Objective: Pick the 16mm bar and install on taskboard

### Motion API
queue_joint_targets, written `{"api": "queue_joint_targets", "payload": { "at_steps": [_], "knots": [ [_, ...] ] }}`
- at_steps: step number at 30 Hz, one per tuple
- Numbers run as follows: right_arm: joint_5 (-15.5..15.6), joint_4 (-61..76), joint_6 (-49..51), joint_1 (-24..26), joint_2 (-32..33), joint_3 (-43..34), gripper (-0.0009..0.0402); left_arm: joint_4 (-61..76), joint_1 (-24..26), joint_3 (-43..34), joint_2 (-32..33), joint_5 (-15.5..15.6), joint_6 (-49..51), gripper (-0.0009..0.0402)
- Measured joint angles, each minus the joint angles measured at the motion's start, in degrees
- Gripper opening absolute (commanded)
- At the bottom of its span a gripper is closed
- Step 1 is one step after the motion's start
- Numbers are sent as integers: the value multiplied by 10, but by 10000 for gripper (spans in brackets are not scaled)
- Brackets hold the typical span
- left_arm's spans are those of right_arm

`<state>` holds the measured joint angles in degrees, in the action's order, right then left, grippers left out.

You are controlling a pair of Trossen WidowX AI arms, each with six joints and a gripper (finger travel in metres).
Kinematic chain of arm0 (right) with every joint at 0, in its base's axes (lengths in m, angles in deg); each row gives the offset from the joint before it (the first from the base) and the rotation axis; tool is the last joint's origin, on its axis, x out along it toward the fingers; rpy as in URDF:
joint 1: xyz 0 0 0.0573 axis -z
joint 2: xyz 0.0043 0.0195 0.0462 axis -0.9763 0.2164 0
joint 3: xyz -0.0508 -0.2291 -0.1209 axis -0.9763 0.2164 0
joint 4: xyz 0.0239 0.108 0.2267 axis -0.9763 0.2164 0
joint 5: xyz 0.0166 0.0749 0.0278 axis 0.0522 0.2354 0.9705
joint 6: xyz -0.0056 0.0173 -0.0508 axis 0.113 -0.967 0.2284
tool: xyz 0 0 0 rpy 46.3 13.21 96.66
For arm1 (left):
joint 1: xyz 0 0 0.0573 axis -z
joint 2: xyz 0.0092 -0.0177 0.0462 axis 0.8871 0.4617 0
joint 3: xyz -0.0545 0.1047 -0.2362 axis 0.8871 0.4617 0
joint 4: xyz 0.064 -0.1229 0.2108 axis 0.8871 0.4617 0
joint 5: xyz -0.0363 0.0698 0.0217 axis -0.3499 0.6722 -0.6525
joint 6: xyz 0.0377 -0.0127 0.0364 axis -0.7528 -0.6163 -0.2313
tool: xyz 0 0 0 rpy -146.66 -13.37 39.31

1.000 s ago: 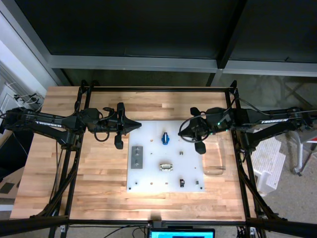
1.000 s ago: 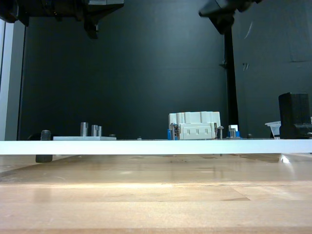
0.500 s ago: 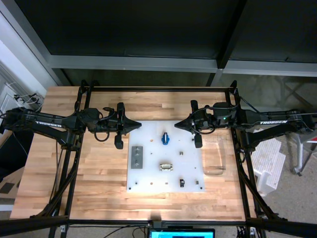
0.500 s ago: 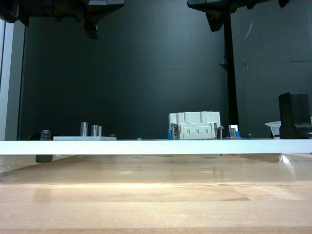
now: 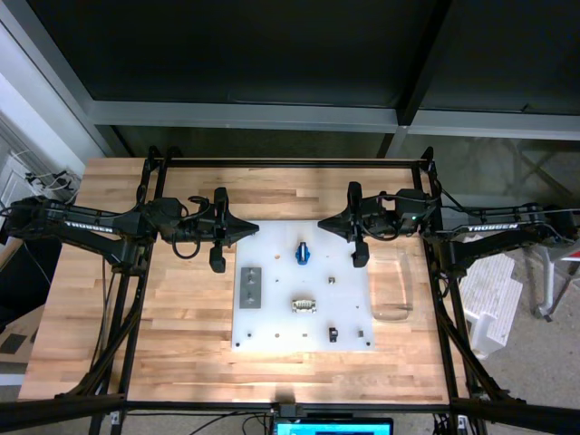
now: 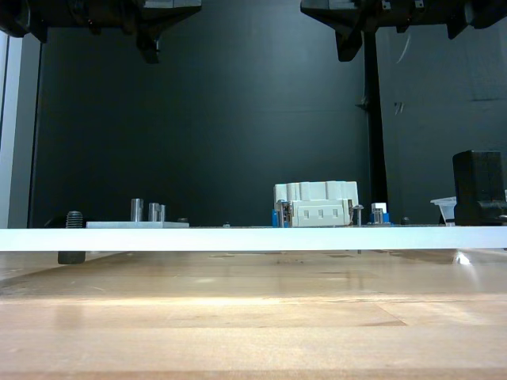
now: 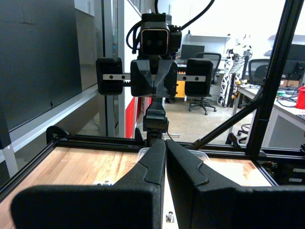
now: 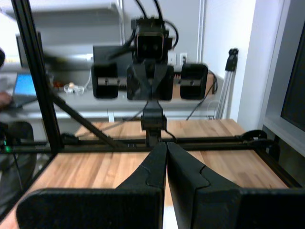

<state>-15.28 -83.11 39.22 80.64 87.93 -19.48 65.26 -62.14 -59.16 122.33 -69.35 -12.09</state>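
above the far left corner of the white board (image 5: 272, 333) the left end effector (image 5: 255, 228) hangs pinched shut, empty; the right end effector (image 5: 321, 224) likewise above the far right corner. where the 16mm bar lies i cannot tell. picking looks unstarted: next, find it, open, descend.

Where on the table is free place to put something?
The table is bare left of the white board and in front of it. Crowded: the board's far edge, under the shut left gripper and shut right gripper; a clear container borders its right. I cannot find the 16mm bar.
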Motion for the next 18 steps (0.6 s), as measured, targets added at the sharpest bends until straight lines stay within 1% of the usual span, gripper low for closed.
{"api": "queue_joint_targets", "payload": {
  "at_steps": [8,18],
  "knots": [
    [3,-9,-21,-5,-6,0,0,0,0,0,0,0,0,0],
    [3,-12,-20,-9,-6,0,0,0,0,0,0,0,0,0]
  ]
}}
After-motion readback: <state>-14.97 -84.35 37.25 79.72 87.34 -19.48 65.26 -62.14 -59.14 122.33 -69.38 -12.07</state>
